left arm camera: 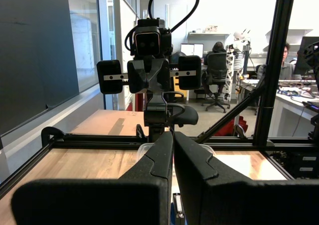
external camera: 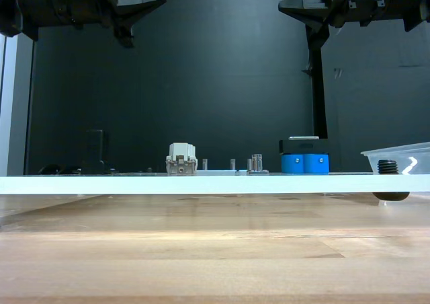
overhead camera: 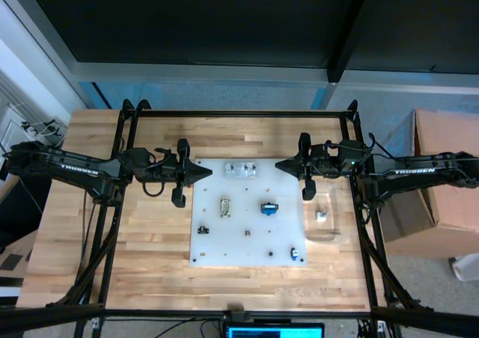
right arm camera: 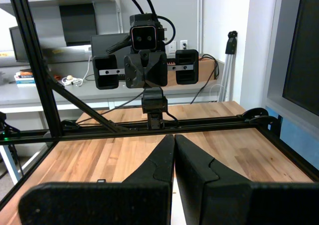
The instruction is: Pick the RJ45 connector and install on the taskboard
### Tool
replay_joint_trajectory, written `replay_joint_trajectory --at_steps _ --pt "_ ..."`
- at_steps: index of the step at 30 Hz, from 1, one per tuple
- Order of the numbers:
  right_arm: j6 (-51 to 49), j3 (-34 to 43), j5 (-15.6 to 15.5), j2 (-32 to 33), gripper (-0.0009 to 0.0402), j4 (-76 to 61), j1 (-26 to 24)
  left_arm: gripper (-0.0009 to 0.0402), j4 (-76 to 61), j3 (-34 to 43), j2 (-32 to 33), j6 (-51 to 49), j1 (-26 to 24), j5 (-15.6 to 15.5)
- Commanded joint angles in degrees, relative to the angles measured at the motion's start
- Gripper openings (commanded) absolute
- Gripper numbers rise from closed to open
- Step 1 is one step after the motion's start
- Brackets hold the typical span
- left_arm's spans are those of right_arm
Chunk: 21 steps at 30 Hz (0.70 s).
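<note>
**Both tools shut and empty above the board; connector waits in a tray by the right arm**

A wooden worktop (overhead camera: 112, 256) carries a white task board (overhead camera: 224, 244) at its middle. Two black arms reach in from either side and face each other high over the board's far edge.

The left tool (overhead camera: 206, 172) hangs above the board's far left corner. Its fingers are pressed together, holding nothing. The right tool (overhead camera: 280, 166) mirrors it above the far right part of the board, also pinched closed and empty. From table height, both sit well above everything on the board.

A clear tray (overhead camera: 333, 237) lies on the worktop just off the board's right edge. Inside is a small pale part (overhead camera: 322, 217), which I take to be the RJ45 connector, lying free and not seated on the board.

From the right tool, the connector lies below and behind the fingertips, back toward that arm's base and toward the worktop's near edge. From the left tool, it lies across the whole board. The right arm is clearly nearer. The part is too small to tell which way its long axis runs.
</note>
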Motion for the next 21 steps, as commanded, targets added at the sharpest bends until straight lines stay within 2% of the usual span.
replay_joint_trajectory --at_steps 1,14,21 --pt "0.04 0.00 0.00 0.02 0.0000 0.02 0.07 0.0001 0.02 0.00 0.02 0.00 0.00 0.02" --pt "0.76 0.52 -0.11 -0.37 0.0000 -2.08 0.17 0.0001 0.02 0.00 0.02 0.00 0.00 0.02" --pt "-0.50 10.64 -0.46 -1.25 0.0000 -34.25 0.28 0.0001 0.02 0.00 0.02 0.00 -0.02 0.02"
